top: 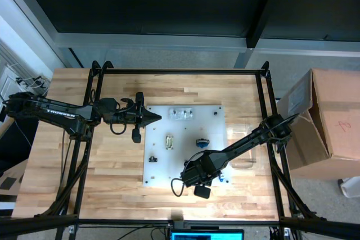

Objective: Pick the M12 nut and place it on its threads and fasten

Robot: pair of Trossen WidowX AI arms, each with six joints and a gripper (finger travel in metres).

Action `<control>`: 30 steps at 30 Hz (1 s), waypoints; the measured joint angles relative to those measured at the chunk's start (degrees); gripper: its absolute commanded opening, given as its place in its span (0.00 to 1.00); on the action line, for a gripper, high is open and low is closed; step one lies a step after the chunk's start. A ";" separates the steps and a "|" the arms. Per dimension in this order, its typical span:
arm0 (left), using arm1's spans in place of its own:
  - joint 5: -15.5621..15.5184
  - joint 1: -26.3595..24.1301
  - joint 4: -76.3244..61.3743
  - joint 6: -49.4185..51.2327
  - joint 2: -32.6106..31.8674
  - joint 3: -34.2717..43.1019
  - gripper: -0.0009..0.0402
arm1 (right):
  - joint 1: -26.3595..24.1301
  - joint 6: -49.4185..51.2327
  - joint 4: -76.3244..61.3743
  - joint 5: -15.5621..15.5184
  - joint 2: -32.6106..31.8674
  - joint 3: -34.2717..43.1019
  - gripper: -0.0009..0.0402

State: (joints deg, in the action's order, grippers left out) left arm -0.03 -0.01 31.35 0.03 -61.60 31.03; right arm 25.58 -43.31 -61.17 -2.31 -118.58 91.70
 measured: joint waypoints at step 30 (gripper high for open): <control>0.00 0.00 -0.02 0.00 0.00 -0.02 0.02 | -0.24 -34.38 -0.50 0.98 0.13 0.35 0.07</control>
State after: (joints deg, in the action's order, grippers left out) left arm -0.03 -0.01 31.33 0.03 -61.60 31.00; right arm 25.34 -77.69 -61.67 -1.32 -118.45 92.05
